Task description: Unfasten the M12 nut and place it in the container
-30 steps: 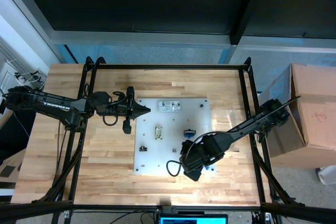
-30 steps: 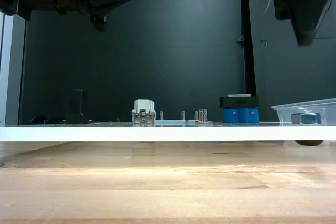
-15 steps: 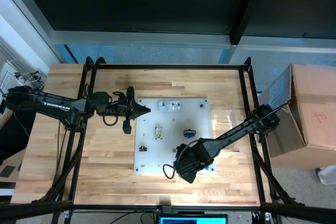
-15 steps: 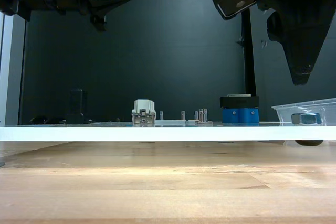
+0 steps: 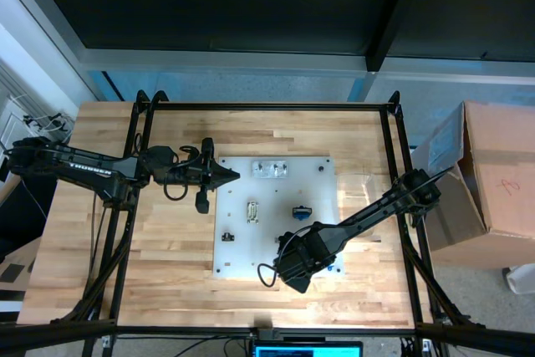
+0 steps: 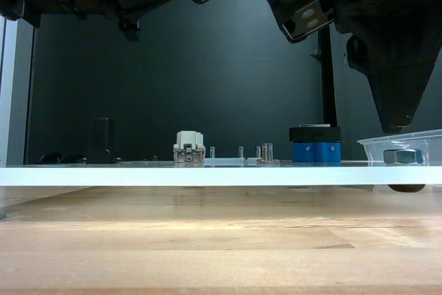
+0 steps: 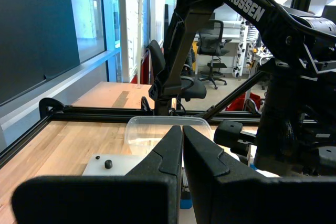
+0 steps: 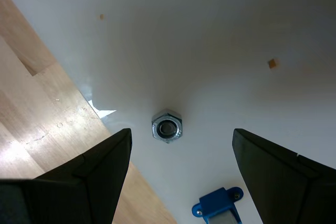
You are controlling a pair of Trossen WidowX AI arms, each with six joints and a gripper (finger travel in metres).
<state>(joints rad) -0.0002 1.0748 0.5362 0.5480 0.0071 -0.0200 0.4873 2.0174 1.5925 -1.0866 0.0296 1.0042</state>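
Note:
The small silver M12 nut [image 8: 167, 126] sits on the white board [image 8: 220, 51] near its edge, seen from straight above with a dark core in its hole, apparently on its stud. My right gripper [image 8: 181, 150] hangs above it, open, a finger on each side and clear of it. In the low view the nut [image 6: 402, 156] rests low at the board's right with the right gripper [image 6: 399, 119] just over it. The high view hides the nut under the right gripper [image 5: 295, 267]. My left gripper [image 5: 230, 175] hovers high at the board's far left edge, shut on nothing.
A clear container [image 5: 361, 185] lies on the table beside the board's right edge, also seen in the left wrist view [image 7: 157, 129]. A blue block [image 5: 301, 211] and a white connector [image 5: 252, 211] stand mid-board. A cardboard box [image 5: 497, 181] sits off the table's right.
My right arm has swung left and nearer and come down, so its open gripper now hangs just over the nut. The nut and the left arm have not moved.

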